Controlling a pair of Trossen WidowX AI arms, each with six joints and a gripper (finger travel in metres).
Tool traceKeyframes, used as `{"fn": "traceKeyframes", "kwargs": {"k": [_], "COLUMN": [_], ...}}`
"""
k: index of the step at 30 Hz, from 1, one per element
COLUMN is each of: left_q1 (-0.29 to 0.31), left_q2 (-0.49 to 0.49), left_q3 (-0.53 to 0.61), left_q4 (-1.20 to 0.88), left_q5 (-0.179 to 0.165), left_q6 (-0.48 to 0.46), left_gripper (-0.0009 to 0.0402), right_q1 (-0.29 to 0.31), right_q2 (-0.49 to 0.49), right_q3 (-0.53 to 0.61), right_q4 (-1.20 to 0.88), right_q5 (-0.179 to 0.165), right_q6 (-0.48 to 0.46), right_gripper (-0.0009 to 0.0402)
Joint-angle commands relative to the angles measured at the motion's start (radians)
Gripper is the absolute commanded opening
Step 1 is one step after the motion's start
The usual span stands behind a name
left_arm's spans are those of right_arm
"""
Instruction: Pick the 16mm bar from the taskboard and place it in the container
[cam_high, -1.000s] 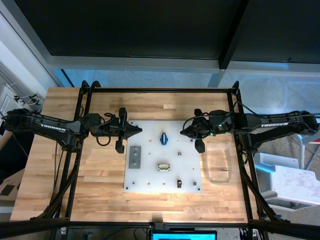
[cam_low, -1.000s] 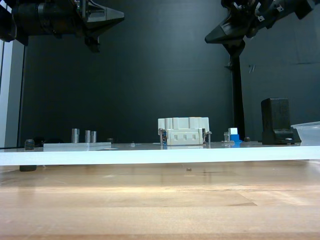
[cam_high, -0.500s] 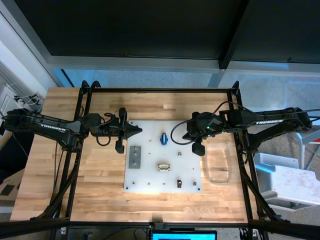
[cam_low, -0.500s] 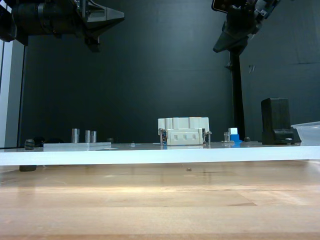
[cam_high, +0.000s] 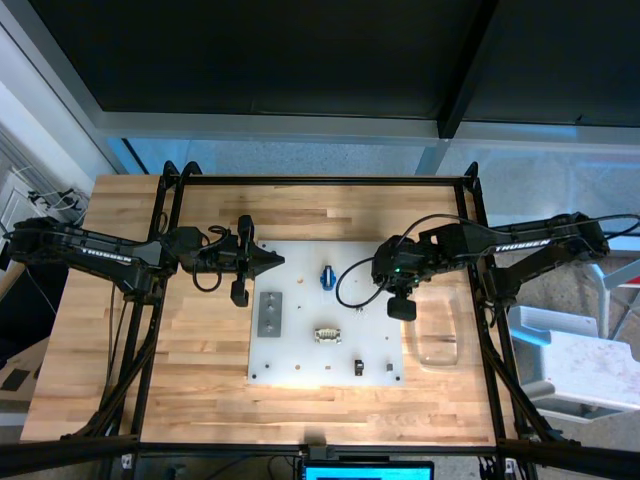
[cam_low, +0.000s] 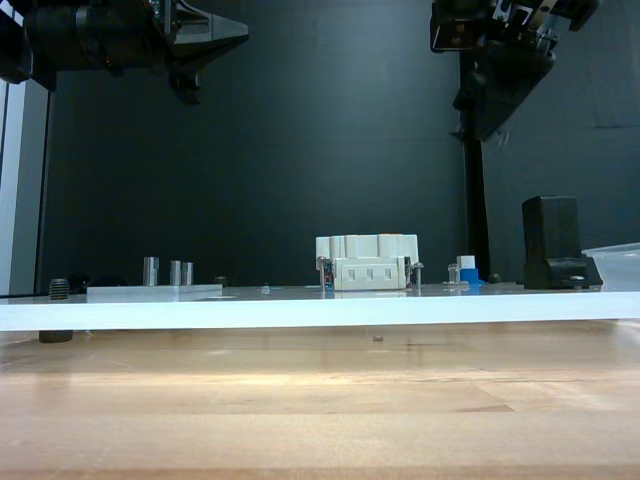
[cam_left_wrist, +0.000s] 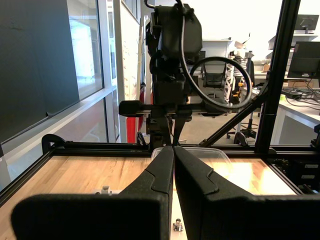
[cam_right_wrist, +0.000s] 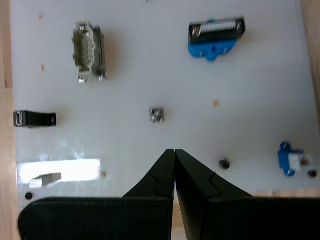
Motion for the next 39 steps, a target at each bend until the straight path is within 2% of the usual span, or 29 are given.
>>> {"fn": "traceKeyframes", "kwargs": {"k": [1,17,29,37,39], "left_q1": [0.0,0.0,0.0,0.0,0.0], "left_q2": [0.0,0.0,0.0,0.0,0.0], "left_q3": [0.0,0.0,0.0,0.0,0.0], "left_q4": [0.0,0.0,0.0,0.0,0.0], "left_q5": [0.0,0.0,0.0,0.0,0.0], "left_q6": [0.0,0.0,0.0,0.0,0.0], "left_gripper": [0.0,0.0,0.0,0.0,0.0], "right_q1": [0.024,0.192,0.277,0.336,0.352], "right_q2": [0.016,0.074,0.125,0.211,0.23], "right_q3": [0.004,0.004,0.009,0.079,0.096], "right_q4": [-0.011,-0.058,-0.061,-0.092,-0.092], "right_q5": [0.0,0.001,-0.01,0.006,0.023], "right_q6": [0.024,0.111,0.167,0.206,0.209], "right_gripper": [0.0,0.0,0.0,0.0,0.0]}}
